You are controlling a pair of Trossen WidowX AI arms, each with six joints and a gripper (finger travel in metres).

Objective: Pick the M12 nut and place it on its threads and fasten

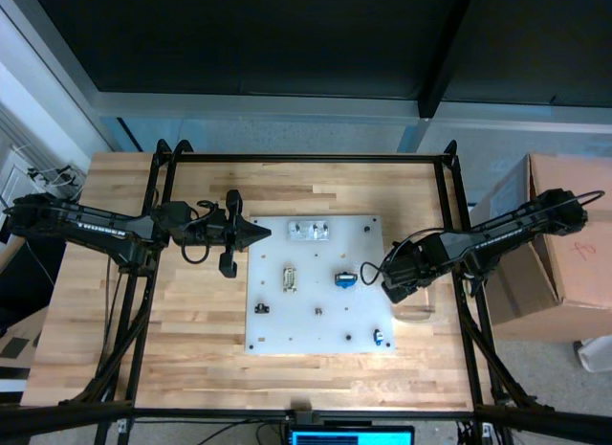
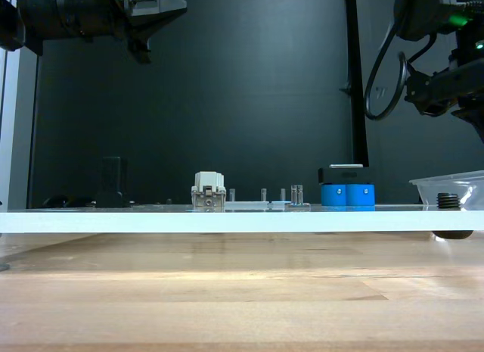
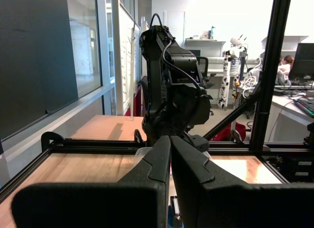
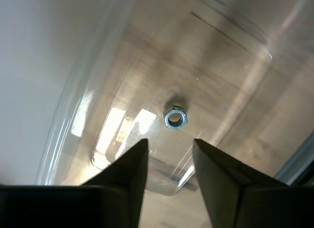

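Kim: Wood table (image 2: 227, 306) nearest, lower part of the low view. Then?
Lee: White board (image 2: 227, 219) edge across mid frame, with a grey connector (image 2: 209, 191) and a blue block (image 2: 346, 194) on it. Black stud (image 2: 449, 202) at the frame's right edge, ribs bare, clear tray (image 2: 439, 182) behind it.
Kim: Nut?
Lee: Nut (image 4: 175, 118) lies flat and free on the tray's floor, per the right wrist view. Not on its stud.
Kim: Relative to the pincer?
Lee: Right gripper (image 4: 169, 142) hangs over the tray, centre right of the high view, fingers spread. Nut sits just beyond the tips, in line with the gap, touching neither finger.
Kim: Left one?
Lee: Left gripper (image 1: 263, 234) is raised over the board's left edge, centre left in the high view. Fingers pressed together, holding nothing.
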